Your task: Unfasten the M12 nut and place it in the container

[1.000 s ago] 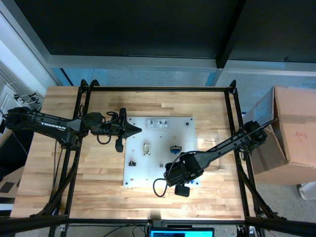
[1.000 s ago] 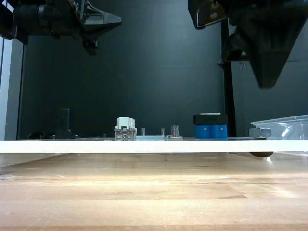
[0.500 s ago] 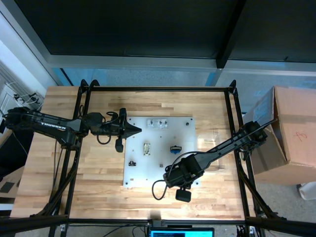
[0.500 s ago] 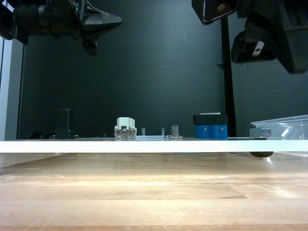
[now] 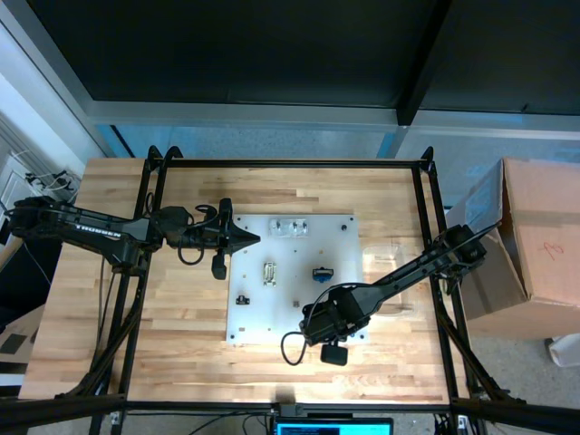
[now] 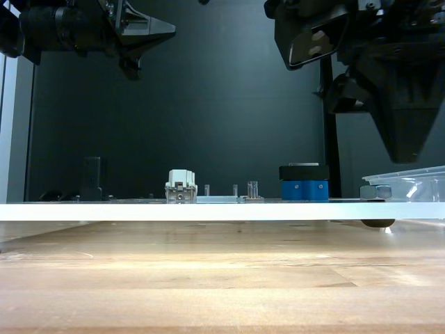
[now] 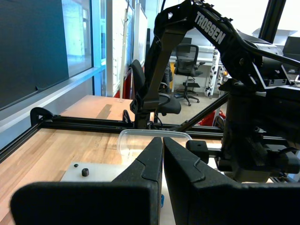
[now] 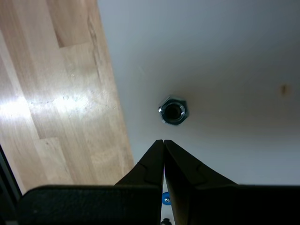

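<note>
Status: unfasten step, by my read not finished. M12 nut [image 8: 173, 110] sits on the white board [image 5: 263, 317] near its near right edge. As far as I can judge it is on its stud: the right wrist view shows a dark core in the bore, and the low view shows it low on the board with no ribs under it. Neither of my 2 grippers holds it.

Right gripper [image 8: 163, 140]: fingers pressed together, nothing between them. It hangs above the board, tips just beside the nut, not touching.

Left gripper [image 7: 162, 140]: fingers likewise together, empty, up high over the board's far left edge, well apart from the nut.

Next move, my call: spread the right fingers, centre over the nut, drop to straddle the flats, clamp, turn it off the threads. Likely several regrips. The approach must be square or the tips ride up over the hex.

Container [image 7: 133, 139]: clear tray on the table [image 5: 181, 308], just right of the board. The low view makes the nut look inside it, but that's only the stud standing in front. The high view shows nothing in the tray where I can see it; my right arm [image 5: 412, 269] crosses part of it.
</note>
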